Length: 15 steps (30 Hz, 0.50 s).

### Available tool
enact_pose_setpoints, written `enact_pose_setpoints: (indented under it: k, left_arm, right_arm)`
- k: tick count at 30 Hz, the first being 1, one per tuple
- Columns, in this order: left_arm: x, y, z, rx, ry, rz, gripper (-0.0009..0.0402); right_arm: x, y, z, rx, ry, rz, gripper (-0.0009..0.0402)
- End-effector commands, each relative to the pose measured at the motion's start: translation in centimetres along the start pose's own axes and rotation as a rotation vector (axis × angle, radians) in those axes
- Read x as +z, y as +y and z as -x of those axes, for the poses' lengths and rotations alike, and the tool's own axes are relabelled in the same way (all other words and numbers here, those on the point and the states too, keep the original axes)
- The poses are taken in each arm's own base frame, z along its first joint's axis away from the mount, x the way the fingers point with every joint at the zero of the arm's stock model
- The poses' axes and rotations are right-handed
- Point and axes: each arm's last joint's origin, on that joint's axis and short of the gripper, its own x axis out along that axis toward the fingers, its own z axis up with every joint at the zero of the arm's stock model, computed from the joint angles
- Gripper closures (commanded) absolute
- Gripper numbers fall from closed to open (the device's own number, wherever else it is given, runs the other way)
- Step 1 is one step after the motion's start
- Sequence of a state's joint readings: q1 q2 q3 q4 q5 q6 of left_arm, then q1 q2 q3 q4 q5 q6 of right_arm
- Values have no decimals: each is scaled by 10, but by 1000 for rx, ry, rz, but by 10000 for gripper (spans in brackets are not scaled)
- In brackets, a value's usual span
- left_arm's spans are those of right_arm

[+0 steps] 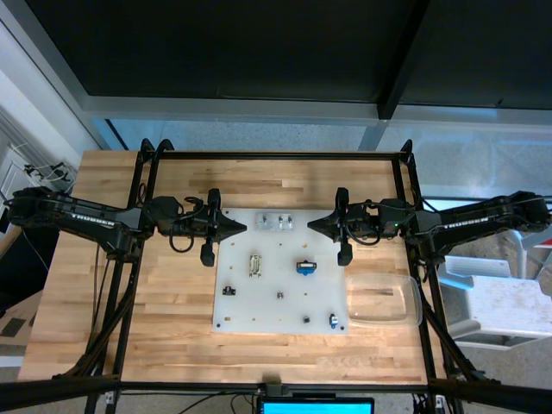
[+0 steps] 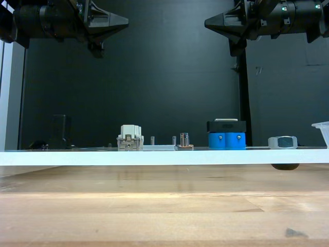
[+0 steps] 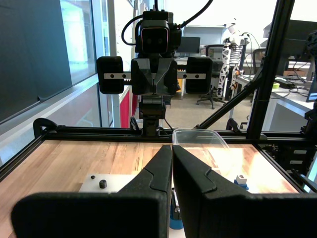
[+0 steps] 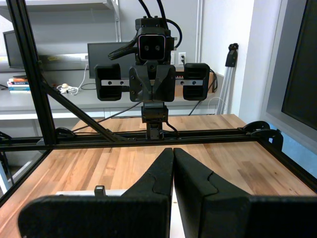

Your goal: Unfasten the M12 fastener and place in the container

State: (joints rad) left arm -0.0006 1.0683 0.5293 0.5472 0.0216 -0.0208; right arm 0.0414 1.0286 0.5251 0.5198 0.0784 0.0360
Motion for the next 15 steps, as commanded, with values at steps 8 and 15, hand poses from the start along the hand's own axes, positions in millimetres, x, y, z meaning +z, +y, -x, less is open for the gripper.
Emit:
enact_pose_setpoints:
  k: [8,15]
  left_arm:
    - [0,0,0,0,0,0,393]
    - [0,0,0,0,0,0,393]
  right_arm:
    - [0,-1,0,-9,-1,-4,393]
    - [2,1,0,37,-2,-14,393]
